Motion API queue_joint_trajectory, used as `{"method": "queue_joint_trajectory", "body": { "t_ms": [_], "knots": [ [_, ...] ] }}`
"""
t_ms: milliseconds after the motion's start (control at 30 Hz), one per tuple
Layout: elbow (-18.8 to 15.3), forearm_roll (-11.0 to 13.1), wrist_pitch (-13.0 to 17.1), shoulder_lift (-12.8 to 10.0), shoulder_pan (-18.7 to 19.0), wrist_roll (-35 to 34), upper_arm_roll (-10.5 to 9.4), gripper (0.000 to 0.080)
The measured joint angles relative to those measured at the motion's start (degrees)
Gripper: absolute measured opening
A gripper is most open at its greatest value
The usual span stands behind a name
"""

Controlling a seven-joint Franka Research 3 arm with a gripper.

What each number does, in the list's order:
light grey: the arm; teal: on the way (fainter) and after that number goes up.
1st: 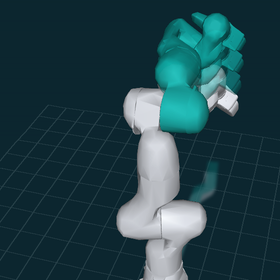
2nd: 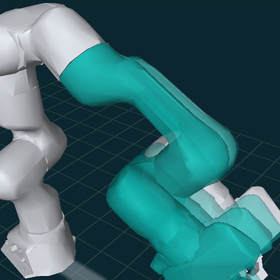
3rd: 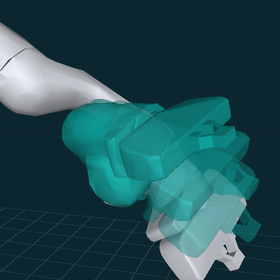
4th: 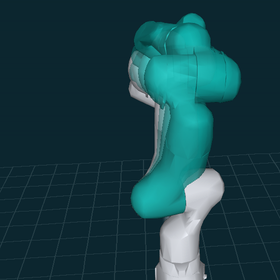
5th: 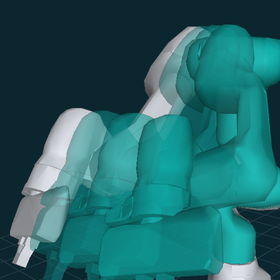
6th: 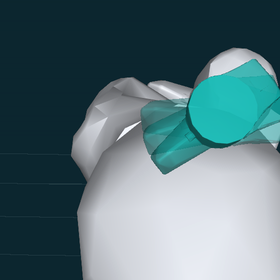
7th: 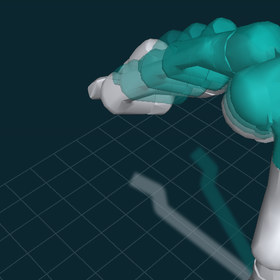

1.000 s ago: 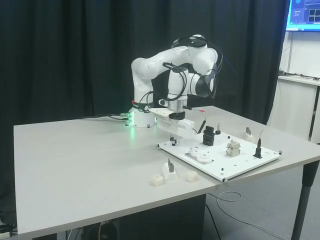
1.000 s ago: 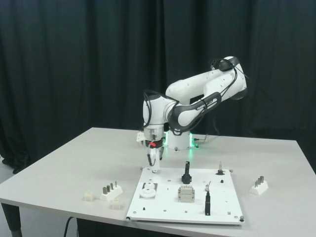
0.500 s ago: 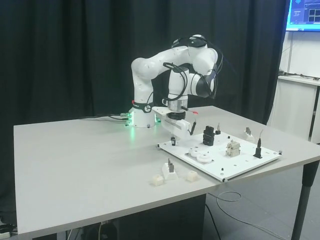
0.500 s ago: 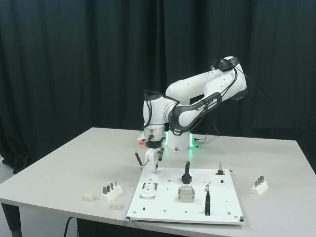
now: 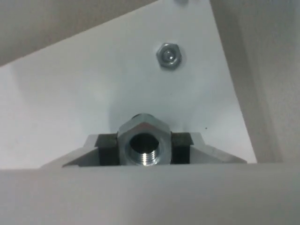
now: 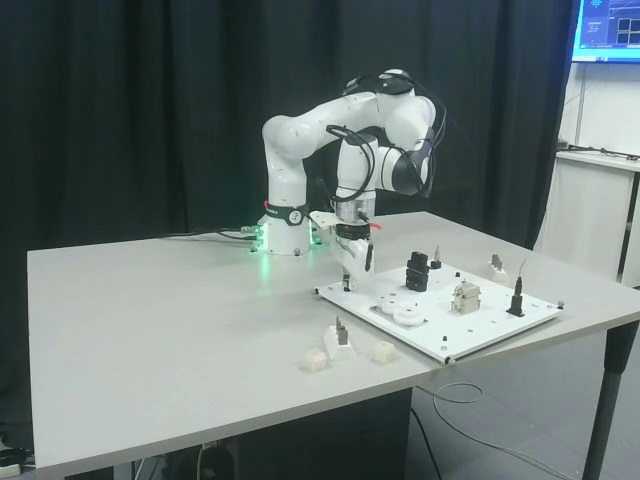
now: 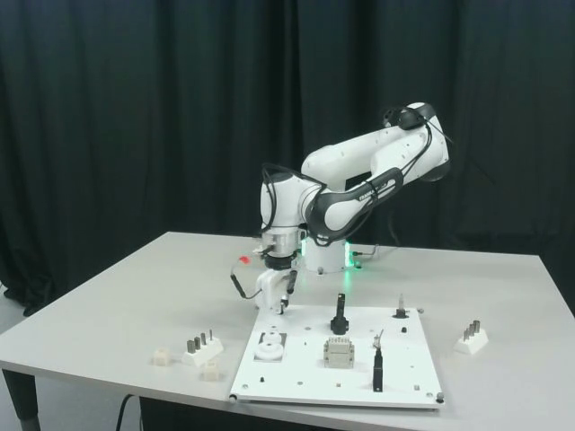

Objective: Insert bolt 4.

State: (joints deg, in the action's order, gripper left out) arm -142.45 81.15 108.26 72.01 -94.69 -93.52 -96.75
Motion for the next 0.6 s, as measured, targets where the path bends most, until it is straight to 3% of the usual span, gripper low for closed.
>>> {"method": "queue_joint_trajectory", "body": {
  "t_ms": [300, 600],
  "knots": [
    [0.07, 0.0, 0.01, 0.0, -0.04, -6.43, -0.02, 0.0226],
    [0.24, -0.26, 0.24, 0.0, -0.07, -8.18, -0.11, 0.0226]
  ]
}}
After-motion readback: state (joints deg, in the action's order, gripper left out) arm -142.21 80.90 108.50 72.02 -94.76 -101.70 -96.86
